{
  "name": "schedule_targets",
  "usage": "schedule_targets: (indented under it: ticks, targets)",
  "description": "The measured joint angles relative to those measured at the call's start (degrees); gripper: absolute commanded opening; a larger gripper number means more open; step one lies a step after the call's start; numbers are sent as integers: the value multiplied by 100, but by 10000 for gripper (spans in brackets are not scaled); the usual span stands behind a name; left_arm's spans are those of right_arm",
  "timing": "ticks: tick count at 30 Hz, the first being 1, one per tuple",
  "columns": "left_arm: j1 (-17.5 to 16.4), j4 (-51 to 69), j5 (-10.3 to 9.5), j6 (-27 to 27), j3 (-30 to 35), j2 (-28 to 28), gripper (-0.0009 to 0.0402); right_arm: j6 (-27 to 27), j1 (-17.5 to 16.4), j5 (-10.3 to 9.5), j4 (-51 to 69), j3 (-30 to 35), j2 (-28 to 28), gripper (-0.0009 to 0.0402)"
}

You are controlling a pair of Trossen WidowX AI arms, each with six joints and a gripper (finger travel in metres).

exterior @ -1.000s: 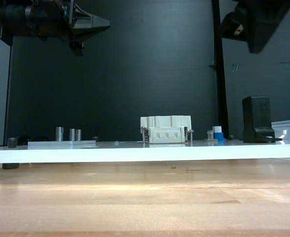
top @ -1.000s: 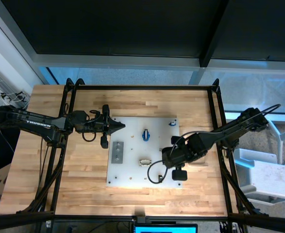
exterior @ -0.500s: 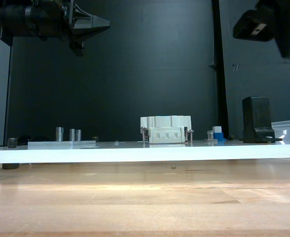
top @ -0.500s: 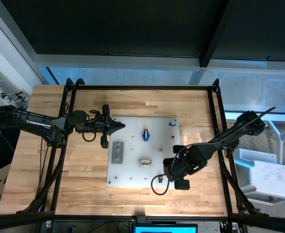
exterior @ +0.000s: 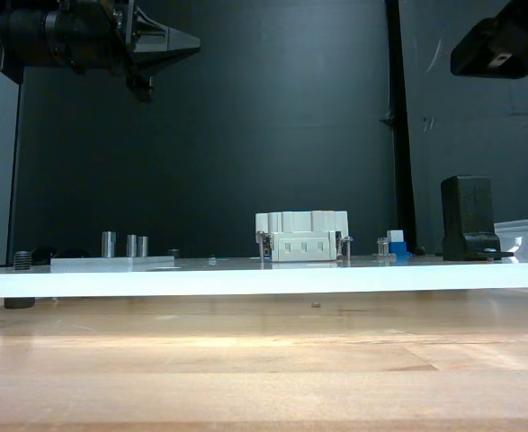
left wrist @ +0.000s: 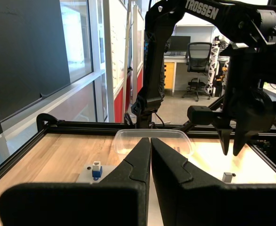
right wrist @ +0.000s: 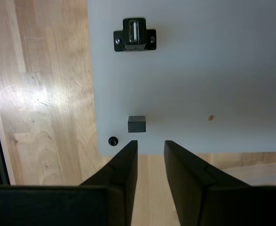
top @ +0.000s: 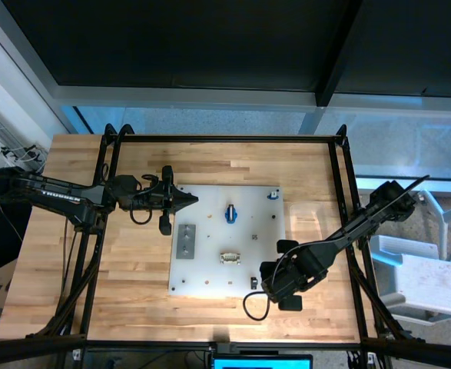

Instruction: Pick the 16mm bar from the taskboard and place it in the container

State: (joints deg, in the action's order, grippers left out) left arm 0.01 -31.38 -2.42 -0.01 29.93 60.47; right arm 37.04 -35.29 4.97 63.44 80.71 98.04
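The white taskboard (top: pixel 210 269) lies mid-table. In the right wrist view a small dark grey square stub, which I take for the 16mm bar (right wrist: pixel 137 124), stands near the board's corner screw (right wrist: pixel 113 141). My right gripper (right wrist: pixel 151 143) hangs above that near right corner (top: pixel 274 280). It points down and is open, with the bar just ahead of one fingertip and nothing between the fingers. The bar is hidden in the high view. The clear container (top: pixel 311 219) sits on the wood right of the board. My left gripper (top: pixel 188 199) is shut, raised at the board's far left edge.
On the board are a grey block (top: pixel 186 240), a blue knob (top: pixel 230 213), a metal connector (top: pixel 229 257), a black clip (top: pixel 253 282) and another small grey stub (left wrist: pixel 228 176). A black frame rail (top: pixel 346 231) runs past the container.
My right gripper has moved from over the board's middle right towards the near edge, ending above the near right corner. The left arm has not moved.
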Motion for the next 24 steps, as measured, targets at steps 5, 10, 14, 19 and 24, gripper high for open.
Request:
schedule_targets:
  ticks: [5,10,14,19,24]
  targets:
    - [0,-2,-2,0,0,0,0,59,-48,181,-42,-9,125,149]
    - [0,-2,-2,0,0,0,0,63,-92,195,-111,-48,236,196]
    - [0,0,0,0,2,0,0,70,-129,197,-181,-92,284,218]
    - [0,-2,0,0,0,0,0,129,-146,199,-328,-219,293,221]
    - [0,-2,0,0,2,0,0,151,-162,212,-490,-393,295,214]
